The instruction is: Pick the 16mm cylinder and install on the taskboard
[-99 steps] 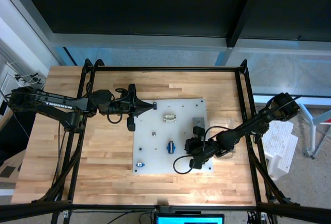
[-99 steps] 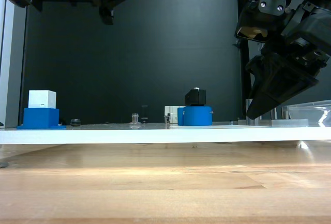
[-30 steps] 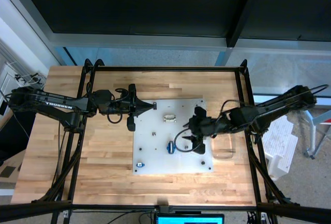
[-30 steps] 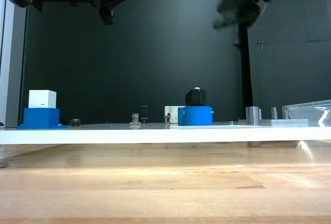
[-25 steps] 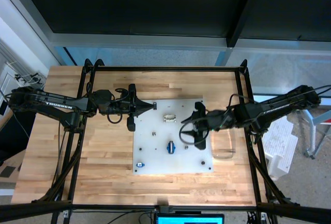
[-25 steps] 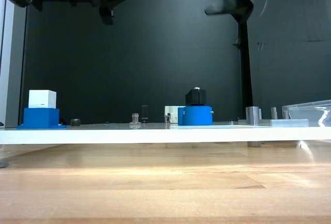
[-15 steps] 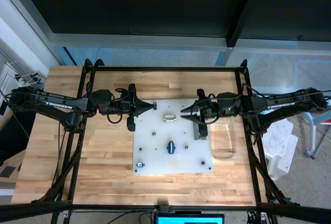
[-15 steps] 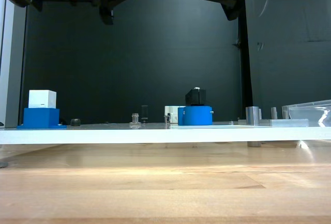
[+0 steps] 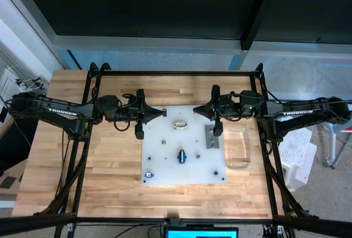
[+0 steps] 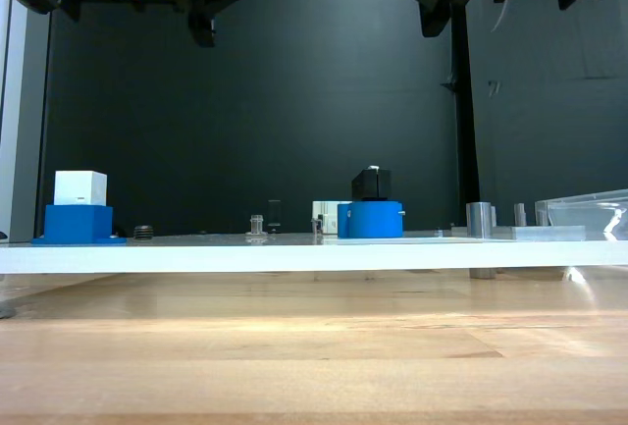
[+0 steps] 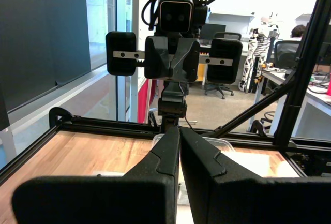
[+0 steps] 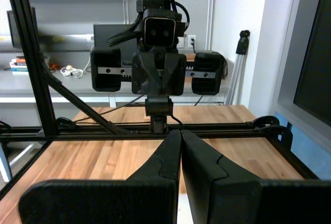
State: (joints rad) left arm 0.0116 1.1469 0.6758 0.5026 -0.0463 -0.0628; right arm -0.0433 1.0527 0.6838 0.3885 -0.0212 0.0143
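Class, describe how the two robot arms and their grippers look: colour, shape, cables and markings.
The left arm and right arm are slim black links with white lettering and looping black cables. The left gripper, above the taskboard's far left corner, and the right gripper, above its far edge, each have two black wedge fingers tapering to a point.

Left pincer [image 9: 163, 112], right pincer [image 9: 194, 110] over taskboard [image 9: 165, 161]

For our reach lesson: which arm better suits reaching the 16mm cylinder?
Right, probably: the 16mm cylinder stands by the taskboard's right edge, nearer the right gripper above its far edge; the left gripper hangs far-left.
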